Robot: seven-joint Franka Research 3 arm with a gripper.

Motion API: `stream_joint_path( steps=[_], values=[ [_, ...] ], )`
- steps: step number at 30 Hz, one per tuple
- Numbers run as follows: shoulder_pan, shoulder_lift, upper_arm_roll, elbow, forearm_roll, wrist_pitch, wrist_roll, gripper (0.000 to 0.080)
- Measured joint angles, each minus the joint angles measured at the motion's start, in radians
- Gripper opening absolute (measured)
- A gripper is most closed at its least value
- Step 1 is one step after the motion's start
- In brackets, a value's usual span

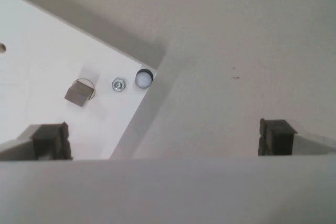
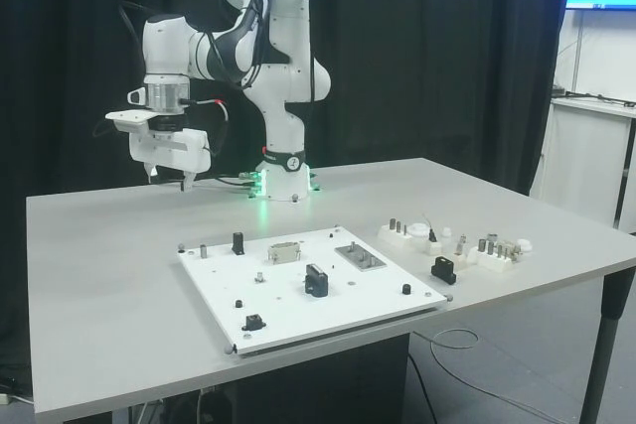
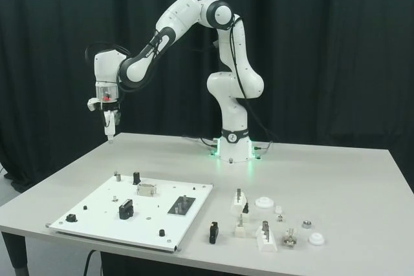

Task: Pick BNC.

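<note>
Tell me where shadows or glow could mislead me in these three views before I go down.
Wrist view: the white board casts a soft shadow band along its edge on the grey table; the small square peg also throws a shadow. First room view: green glow at the white arm's base. Second room view: the same glow, black curtain behind, even table light.

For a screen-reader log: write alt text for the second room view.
A white Franka arm reaches out from its base, its gripper hanging high above the grey table, apart from everything on it. Below, near the table's front edge, lies a white board bearing small black and grey parts, with more small parts loose beside it; a black curtain hangs behind.
</note>
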State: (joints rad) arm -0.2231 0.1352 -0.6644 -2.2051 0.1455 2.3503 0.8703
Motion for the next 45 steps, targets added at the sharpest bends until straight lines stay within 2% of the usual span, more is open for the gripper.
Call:
stream_joint_path(
  steps=[21,37,45],
  values=[
    [0.004,-0.007,0.003,-0.008,0.000,-0.002,-0.042,0.0800],
    [0.077,-0.094,0.030,-0.052,-0.001,-0.046,-0.060,0.0800],
    [0.135,-0.142,0.064,-0.082,-0.022,-0.079,-0.061,0.0800]
  ],
)
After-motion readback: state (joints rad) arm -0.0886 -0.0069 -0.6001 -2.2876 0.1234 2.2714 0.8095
